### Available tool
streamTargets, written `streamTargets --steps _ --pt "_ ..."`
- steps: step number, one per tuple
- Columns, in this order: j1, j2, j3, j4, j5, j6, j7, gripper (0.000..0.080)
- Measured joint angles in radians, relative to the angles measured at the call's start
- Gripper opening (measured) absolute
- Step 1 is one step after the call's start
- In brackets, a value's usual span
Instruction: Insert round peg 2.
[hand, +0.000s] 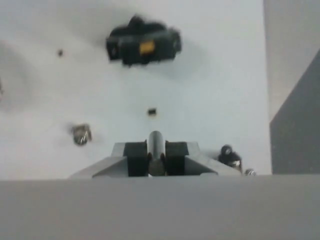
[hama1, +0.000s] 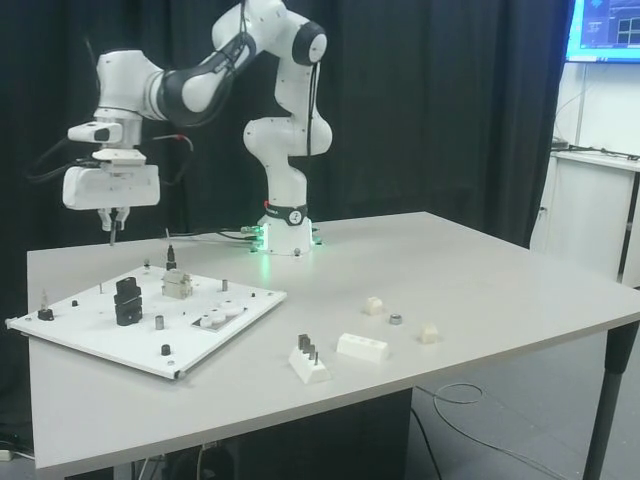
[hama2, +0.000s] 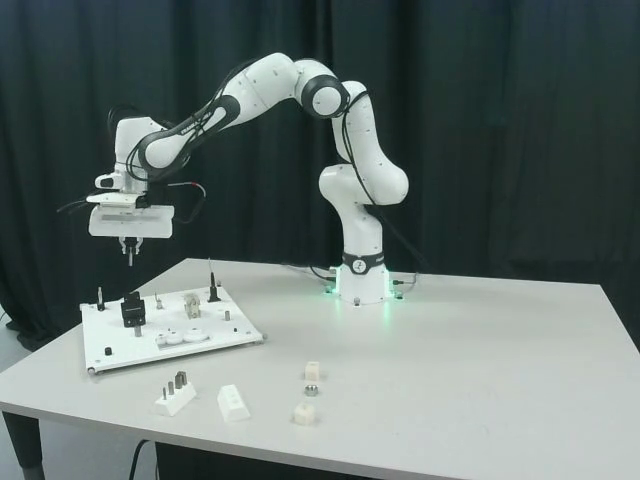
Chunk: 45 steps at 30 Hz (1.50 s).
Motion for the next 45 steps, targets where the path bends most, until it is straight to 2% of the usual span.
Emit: streamTargets --steps 11,26,36,45 --pt "-0.093 -0.012 -0.003 -0.038 0.033 -0.038 -0.203 0.0071" --pt "-0.166 -0.077 -0.038 -0.179 0.080 -0.043 -0.436 0.0071" --pt "-0.168 -0.097 -0.087 -0.273 0.109 -0.033 -0.462 0.0071" --pt "-0.166 -0.098 -0.094 -0.326 0.126 0.015 -0.462 0.0071"
